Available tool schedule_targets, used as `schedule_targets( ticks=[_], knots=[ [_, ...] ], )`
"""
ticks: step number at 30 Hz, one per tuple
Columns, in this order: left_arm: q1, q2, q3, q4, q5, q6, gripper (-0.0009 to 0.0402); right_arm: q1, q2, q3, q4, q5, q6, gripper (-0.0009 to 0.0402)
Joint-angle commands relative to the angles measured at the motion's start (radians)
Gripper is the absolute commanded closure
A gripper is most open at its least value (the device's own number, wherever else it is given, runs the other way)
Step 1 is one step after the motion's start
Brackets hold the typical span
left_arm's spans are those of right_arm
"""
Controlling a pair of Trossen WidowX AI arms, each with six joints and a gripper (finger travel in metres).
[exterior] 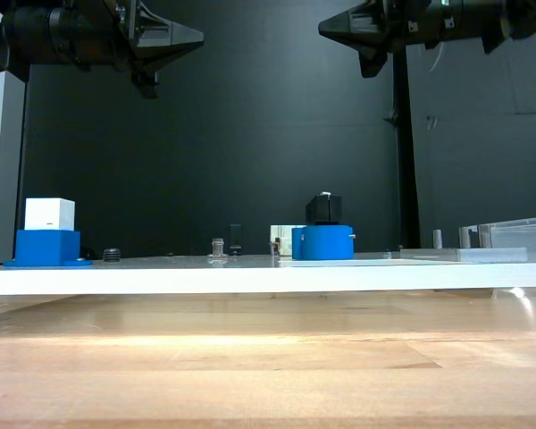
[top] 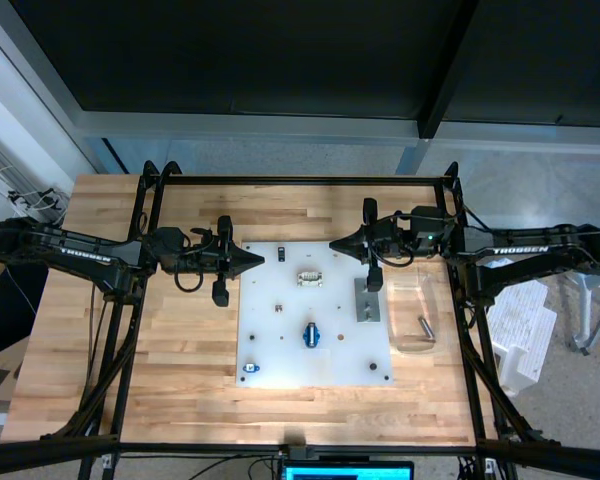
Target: Remove the 16mm cylinder and place in the container
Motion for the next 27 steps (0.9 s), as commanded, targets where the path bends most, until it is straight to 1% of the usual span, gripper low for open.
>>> schedule_targets(
  ticks=[1, 5, 10, 13, 17, 20, 27],
  knots=[
    [0.0, 0.0, 0.0, 0.0, 0.0, 0.0, 0.0393, 0.0, 0.0, -0.054, 0.091, 0.0, 0.016, 0.0393],
    [0.0, 0.0, 0.0, 0.0, 0.0, 0.0, 0.0393, 0.002, 0.0, -0.107, 0.165, 0.002, 0.04, 0.0393],
    [0.0, 0.0, 0.0, 0.0, 0.0, 0.0, 0.0393, 0.004, 0.0, -0.137, 0.173, 0.002, 0.042, 0.0393],
    [0.0, 0.0, 0.0, 0.0, 0.0, 0.0, 0.0393, 0.005, 0.0, -0.145, 0.19, -0.001, 0.046, 0.0393],
    [0.0, 0.0, 0.0, 0.0, 0.0, 0.0, 0.0393, 0.007, 0.0, -0.14, 0.2, -0.018, 0.068, 0.0393],
    [0.0, 0.0, 0.0, 0.0, 0.0, 0.0, 0.0393, 0.01, 0.0, -0.141, 0.199, -0.021, 0.089, 0.0393],
    [0.0, 0.0, 0.0, 0.0, 0.0, 0.0, 0.0393, 0.01, 0.0, -0.141, 0.193, -0.023, 0.09, 0.0393]
  ],
)
